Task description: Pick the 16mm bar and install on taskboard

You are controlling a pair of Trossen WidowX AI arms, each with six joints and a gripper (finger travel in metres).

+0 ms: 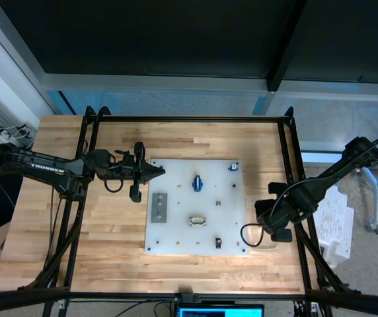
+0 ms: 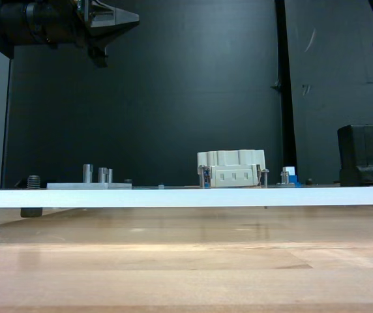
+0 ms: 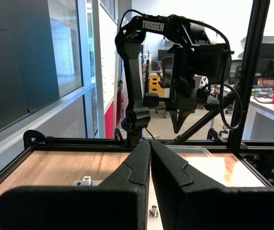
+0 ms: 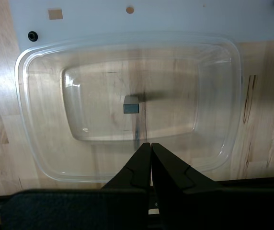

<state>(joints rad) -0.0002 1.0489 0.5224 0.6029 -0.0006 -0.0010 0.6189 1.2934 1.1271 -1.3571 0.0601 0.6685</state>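
Note:
The 16mm bar (image 4: 131, 104), a tiny dark-grey piece, lies alone in the middle of a clear plastic tray (image 4: 213, 139). My right gripper (image 4: 150, 144) hangs above the tray, shut and holding nothing, its tips short of the bar. From above, the right gripper (image 1: 262, 214) sits just off the right edge of the white taskboard (image 1: 176, 238). My left gripper (image 1: 160, 172) hovers high over the board's left edge, also shut and empty (image 3: 150, 142). The bar does not show in the high or low view.
On the board sit a grey block with two holes (image 1: 159, 208), a blue part (image 1: 197, 183), a silver connector (image 1: 197, 222) and black fittings (image 2: 358, 155). A black frame (image 1: 288, 165) rings the wooden table. The tray adjoins the board's edge (image 4: 175, 14).

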